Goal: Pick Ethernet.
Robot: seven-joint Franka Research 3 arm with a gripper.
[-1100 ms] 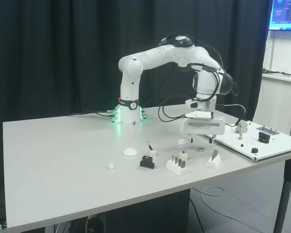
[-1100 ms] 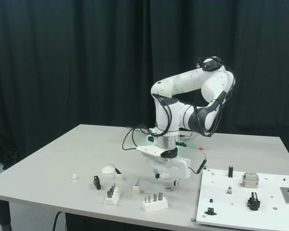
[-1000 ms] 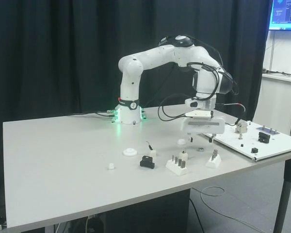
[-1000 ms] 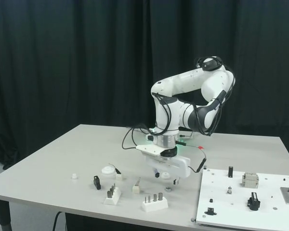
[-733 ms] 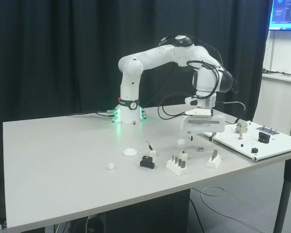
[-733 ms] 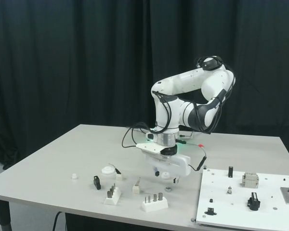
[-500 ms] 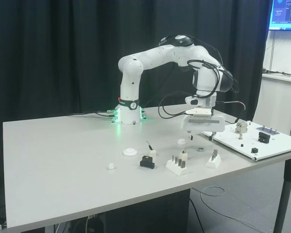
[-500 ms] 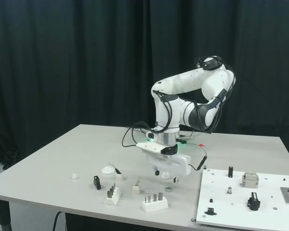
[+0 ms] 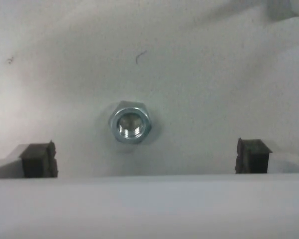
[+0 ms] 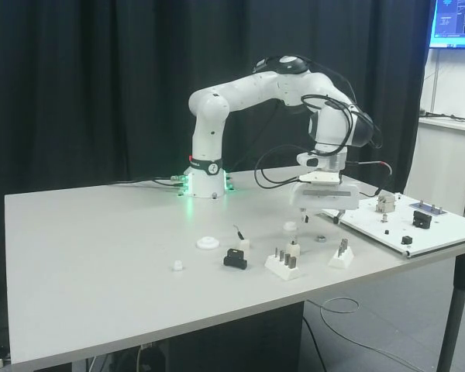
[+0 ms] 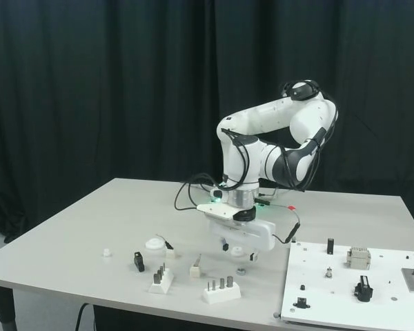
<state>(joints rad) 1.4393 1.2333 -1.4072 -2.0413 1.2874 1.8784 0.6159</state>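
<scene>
Two black, ribbed fingers [image 9: 38, 159] spread wide apart, gripping nothing. Between them, lying flat on the matt grey tabletop [image 9: 214, 74] with its threaded bore upward, one shiny metal hexagonal nut [image 9: 130, 122], touching neither finger. White, smooth-shelled arm [image 10: 248, 89] bent low over the tabletop's far side, green lights at its base [image 10: 187, 184]. Near the front edge, several small pieces:
- a white block holding three upright metal pegs [image 10: 283, 263]
- a white block with one peg [image 10: 341, 256]
- a flat white disc [image 10: 208, 243]
- a small white cap [image 10: 177, 265]
- a black clip-shaped part [image 10: 234, 258]
- a white block with a thin black wire [image 10: 240, 239]

Beside them, a flat white board [image 10: 442, 240] carrying black and metal fittings. Ethernet not to be told apart among these pieces; none of them within the fingers.
</scene>
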